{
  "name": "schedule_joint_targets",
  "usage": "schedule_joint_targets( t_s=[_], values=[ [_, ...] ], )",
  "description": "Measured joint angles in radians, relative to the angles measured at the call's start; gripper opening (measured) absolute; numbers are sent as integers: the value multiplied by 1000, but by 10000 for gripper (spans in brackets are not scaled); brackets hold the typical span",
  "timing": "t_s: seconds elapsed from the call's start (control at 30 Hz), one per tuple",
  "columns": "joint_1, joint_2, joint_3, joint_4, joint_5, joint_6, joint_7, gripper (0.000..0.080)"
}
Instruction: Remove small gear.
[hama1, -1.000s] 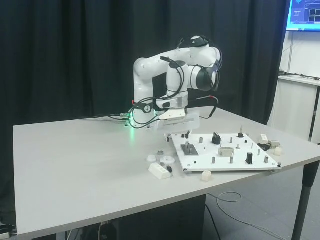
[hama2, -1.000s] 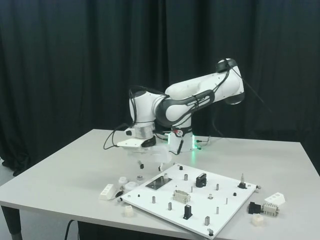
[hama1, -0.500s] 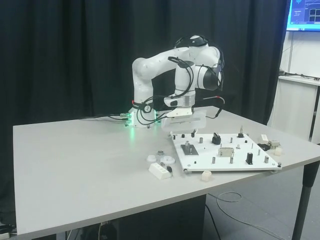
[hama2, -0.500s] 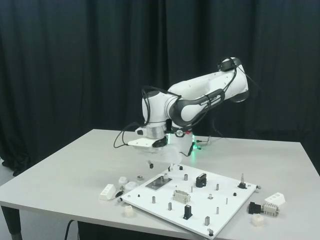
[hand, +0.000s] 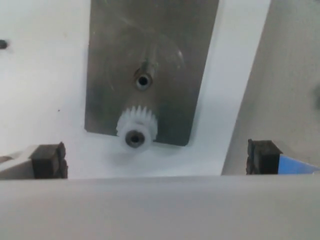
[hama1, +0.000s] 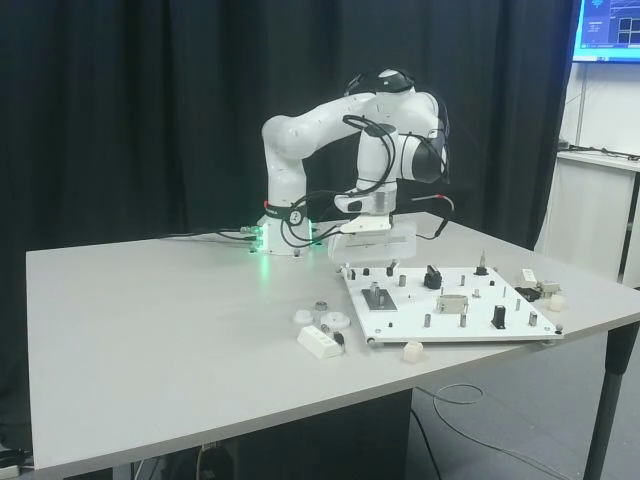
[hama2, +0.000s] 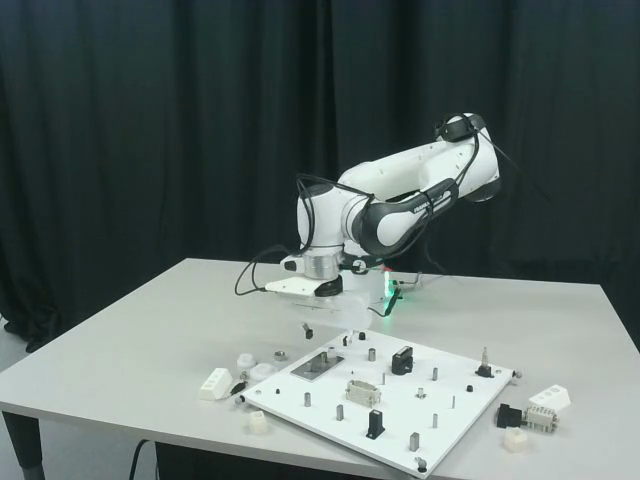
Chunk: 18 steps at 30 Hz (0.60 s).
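White plastic small toothed gear (hand: 136, 131) sits on a peg at the near edge of a grey rectangular metal plate (hand: 150, 55), lower centre-left of the wrist view, with a second bare peg hole (hand: 143, 80) just beyond it on the same plate. The plate is fixed to a white square assembly board (hama2: 400, 400). The two-finger black-padded gripper (hand: 155, 159) hangs above the gear, fingers spread wide, one black pad (hand: 48, 160) at lower left and the other at lower right of that view, holding nothing and not touching the gear.

In the second room view the board lies at lower centre, on the grey table (hama2: 150, 330), carrying black clips and small pegs. Loose white round parts (hama2: 250, 365) and a white rectangular block (hama2: 214, 382) lie on the table just left of the board. The white Franka arm (hama2: 400, 195) reaches down from centre frame, in front of the black curtain (hama2: 150, 120).
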Motion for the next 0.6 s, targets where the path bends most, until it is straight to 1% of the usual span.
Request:
schedule_joint_targets(
  t_s=[0.6],
  values=[
    [0,0,42,0,36,44,0,800]
  ],
)
